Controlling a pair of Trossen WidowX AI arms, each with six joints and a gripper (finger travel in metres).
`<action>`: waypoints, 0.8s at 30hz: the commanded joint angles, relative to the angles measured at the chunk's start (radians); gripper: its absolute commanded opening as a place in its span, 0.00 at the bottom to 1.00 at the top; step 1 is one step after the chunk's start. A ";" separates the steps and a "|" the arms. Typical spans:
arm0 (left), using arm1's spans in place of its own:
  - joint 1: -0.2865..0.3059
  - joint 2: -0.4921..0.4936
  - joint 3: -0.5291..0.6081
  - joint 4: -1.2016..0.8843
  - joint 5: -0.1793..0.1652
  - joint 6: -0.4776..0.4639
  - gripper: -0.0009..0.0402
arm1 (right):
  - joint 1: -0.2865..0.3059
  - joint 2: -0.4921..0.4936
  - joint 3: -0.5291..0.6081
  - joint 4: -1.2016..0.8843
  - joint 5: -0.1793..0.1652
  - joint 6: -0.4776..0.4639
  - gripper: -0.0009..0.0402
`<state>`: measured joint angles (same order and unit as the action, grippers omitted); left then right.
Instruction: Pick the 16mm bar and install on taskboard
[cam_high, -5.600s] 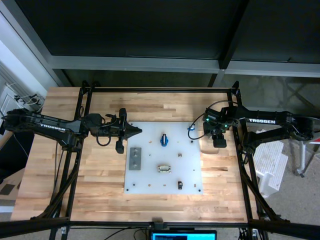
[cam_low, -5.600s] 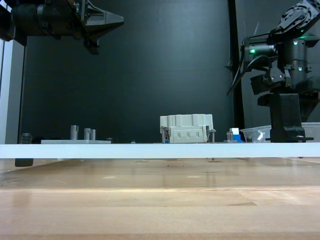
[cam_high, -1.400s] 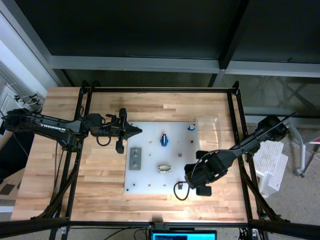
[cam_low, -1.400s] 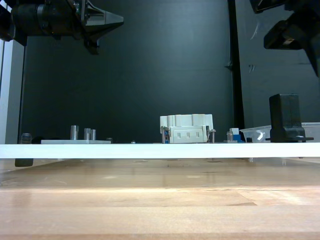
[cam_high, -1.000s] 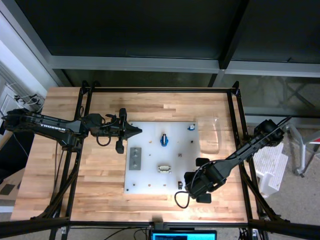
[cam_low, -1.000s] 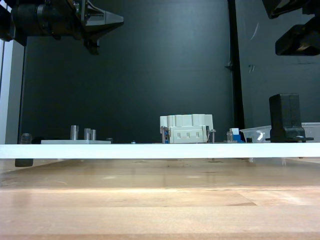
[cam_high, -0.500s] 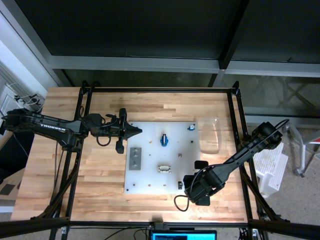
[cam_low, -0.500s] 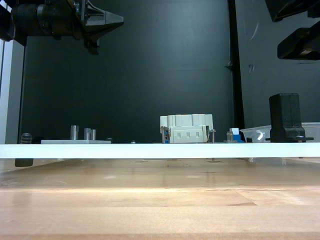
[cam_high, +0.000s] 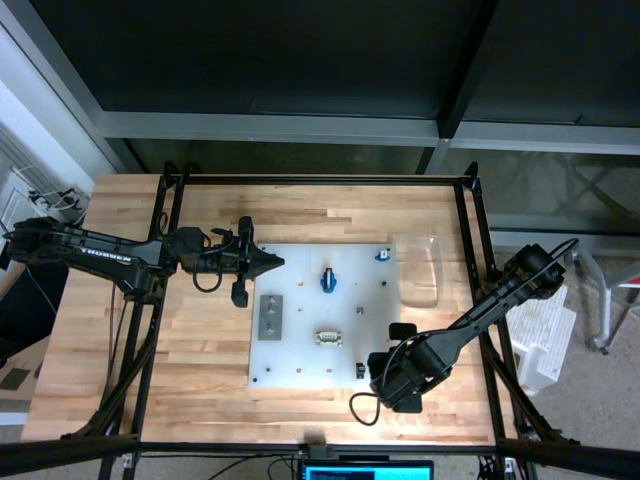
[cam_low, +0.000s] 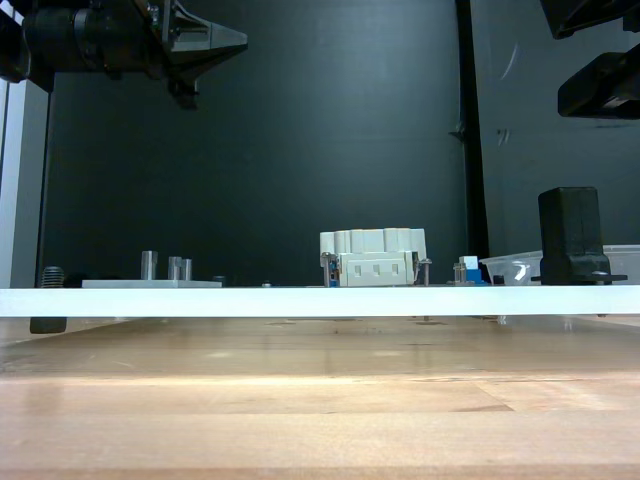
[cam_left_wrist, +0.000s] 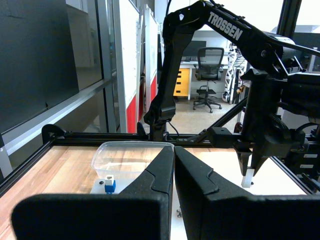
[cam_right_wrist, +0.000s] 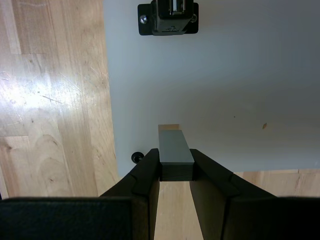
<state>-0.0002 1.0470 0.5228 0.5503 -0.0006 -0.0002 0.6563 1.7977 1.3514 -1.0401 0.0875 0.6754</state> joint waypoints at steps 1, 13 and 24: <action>0.000 0.000 0.000 0.000 0.000 0.000 0.02 | 0.000 0.011 -0.001 0.000 0.002 -0.002 0.03; 0.000 0.000 0.000 0.000 0.000 0.000 0.02 | 0.001 0.024 -0.001 0.014 -0.001 -0.003 0.03; 0.000 0.000 0.000 0.000 0.000 0.000 0.02 | 0.000 0.024 -0.001 0.014 0.001 -0.003 0.03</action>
<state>-0.0002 1.0470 0.5228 0.5503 -0.0006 -0.0002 0.6567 1.8210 1.3502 -1.0264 0.0875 0.6716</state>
